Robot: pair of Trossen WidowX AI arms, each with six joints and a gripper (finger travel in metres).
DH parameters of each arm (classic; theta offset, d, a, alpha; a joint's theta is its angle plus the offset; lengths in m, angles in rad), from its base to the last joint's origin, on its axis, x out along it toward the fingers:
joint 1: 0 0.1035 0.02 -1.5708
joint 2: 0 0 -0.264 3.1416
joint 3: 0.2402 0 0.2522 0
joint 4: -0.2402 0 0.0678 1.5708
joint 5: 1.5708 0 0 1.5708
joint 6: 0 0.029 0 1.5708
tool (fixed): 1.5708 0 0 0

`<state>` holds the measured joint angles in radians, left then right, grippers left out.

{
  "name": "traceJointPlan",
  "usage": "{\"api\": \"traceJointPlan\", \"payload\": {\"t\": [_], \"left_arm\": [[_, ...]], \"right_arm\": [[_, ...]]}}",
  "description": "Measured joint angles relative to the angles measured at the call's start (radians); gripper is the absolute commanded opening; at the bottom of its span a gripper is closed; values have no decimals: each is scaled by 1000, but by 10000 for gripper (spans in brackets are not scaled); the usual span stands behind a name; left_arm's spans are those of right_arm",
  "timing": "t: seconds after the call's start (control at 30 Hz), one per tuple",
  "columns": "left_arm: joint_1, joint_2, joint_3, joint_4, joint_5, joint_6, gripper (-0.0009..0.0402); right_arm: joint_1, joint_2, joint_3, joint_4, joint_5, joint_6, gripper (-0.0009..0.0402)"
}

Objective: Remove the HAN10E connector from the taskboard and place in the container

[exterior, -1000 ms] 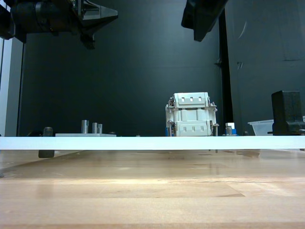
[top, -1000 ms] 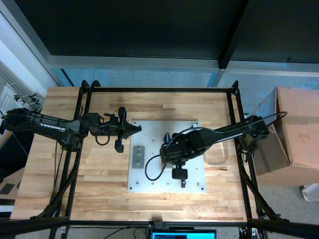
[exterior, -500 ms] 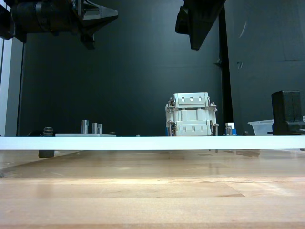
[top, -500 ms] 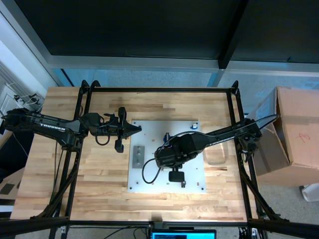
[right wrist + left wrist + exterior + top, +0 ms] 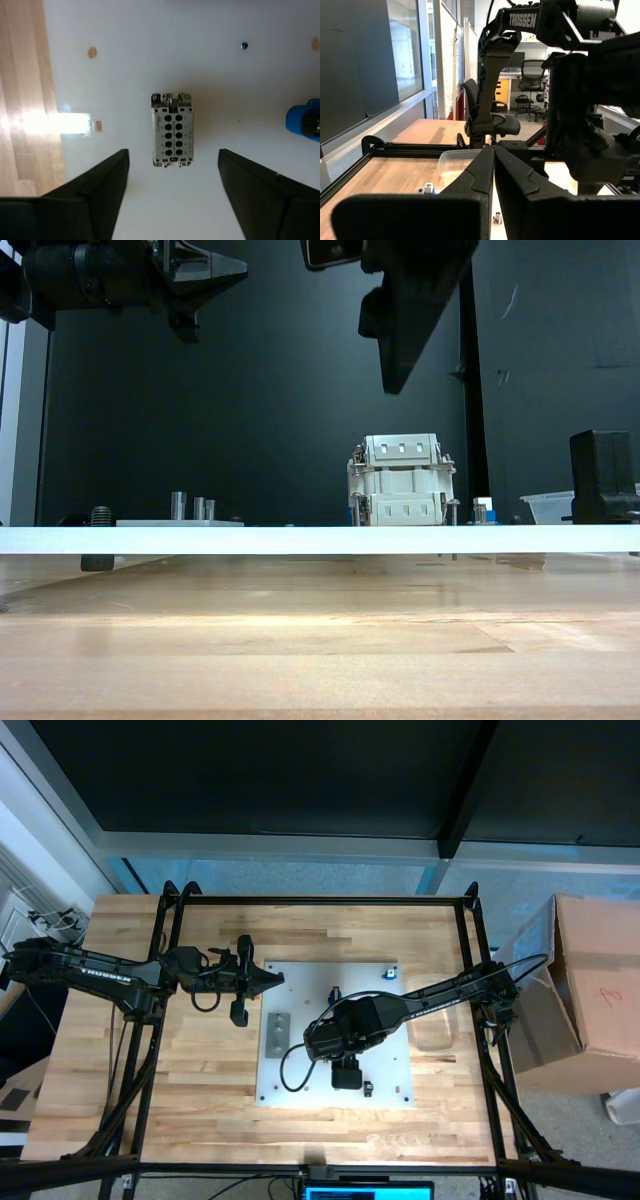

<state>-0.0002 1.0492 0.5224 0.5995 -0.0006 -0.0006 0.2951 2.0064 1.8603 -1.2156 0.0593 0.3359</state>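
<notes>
On the white taskboard (image 5: 300,538), the HAN10E connector (image 5: 402,480) stands upright in its seat, with neither hand holding it. The low view gives its side: two grey housings stacked, with the right hand (image 5: 395,360) hanging above and clear of it. The high view hides the connector under the right arm (image 5: 440,992). Only the right wrist view shows its top, where ten pin holes in two rows of five face straight up at the camera. Its long axis runs along the fingers (image 5: 95,190), which stand spread wide, one to each side. The left hand (image 5: 268,978) hovers high at the board's left edge, pointing inward. Its own wrist view shows its fingers (image 5: 480,175) pressed together. A clear container (image 5: 437,1030) lies on the wooden surface (image 5: 200,1070), just beside the board's right edge.
</notes>
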Motion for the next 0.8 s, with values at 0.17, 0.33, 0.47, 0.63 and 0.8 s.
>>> {"api": "traceJointPlan", "payload": {"t": [0.17, 0.33, 0.47, 0.63, 0.8], "left_arm": [[0, 0, 0, 0, 0, 0, 0], [0, 0, 0, -2, 0, 0, 0], [0, 0, 0, -1, 0, 0, 0], [0, 0, 0, -1, 0, 0, 0], [0, 0, 0, -1, 0, 0, 0]], "right_arm": [[1, 0, -75, 78, 0, -1, 285], [2, -1, -137, 148, 0, -2, 278], [2, -1, -182, 212, 0, -4, 269], [2, -1, -229, 260, 0, -5, 251], [2, -1, -266, 317, 0, -4, 207]]}}
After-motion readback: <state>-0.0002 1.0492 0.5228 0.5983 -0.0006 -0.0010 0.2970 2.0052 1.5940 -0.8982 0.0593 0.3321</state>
